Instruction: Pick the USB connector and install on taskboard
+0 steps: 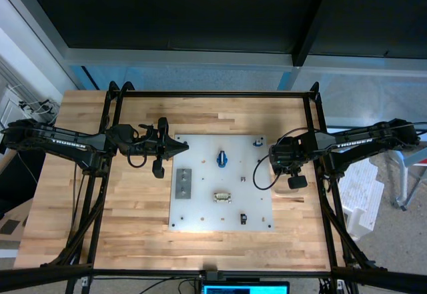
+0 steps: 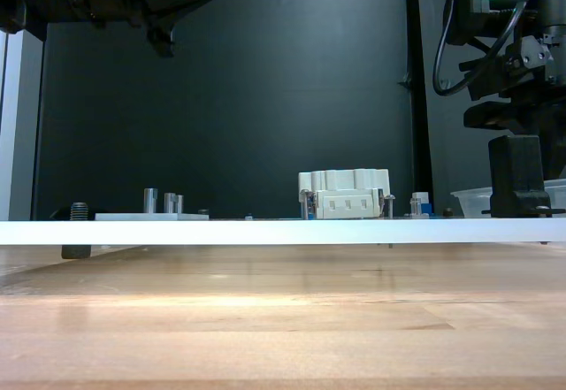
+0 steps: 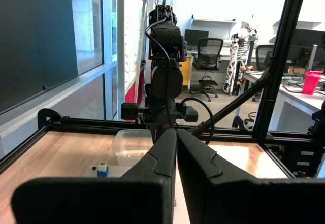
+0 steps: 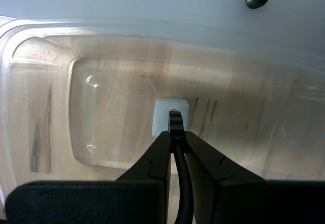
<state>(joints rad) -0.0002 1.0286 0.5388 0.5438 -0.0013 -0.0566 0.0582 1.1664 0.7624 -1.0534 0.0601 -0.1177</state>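
We grip the USB connector [image 4: 175,119] by its flat sides in the right gripper [image 4: 175,133] above the tray [image 4: 35,61] at the taskboard's [image 1: 200,214] 2 o'clock edge, judging it light, rigid and slip-prone, while the left gripper [image 1: 181,146], fingers together and empty, hovers at 10 o'clock.

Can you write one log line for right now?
right tool: shut on USB connector, over clear tray | left tool: shut, above taskboard edge

USB connector gripped; taskboard flat on the table.
The tiny black USB connector [image 4: 175,123] juts from the right gripper's [image 4: 175,135] pinched tips above a clear tray [image 4: 45,82]. The white square taskboard [image 1: 200,204] lies flat, with the left gripper [image 1: 181,146] closed above its left edge.
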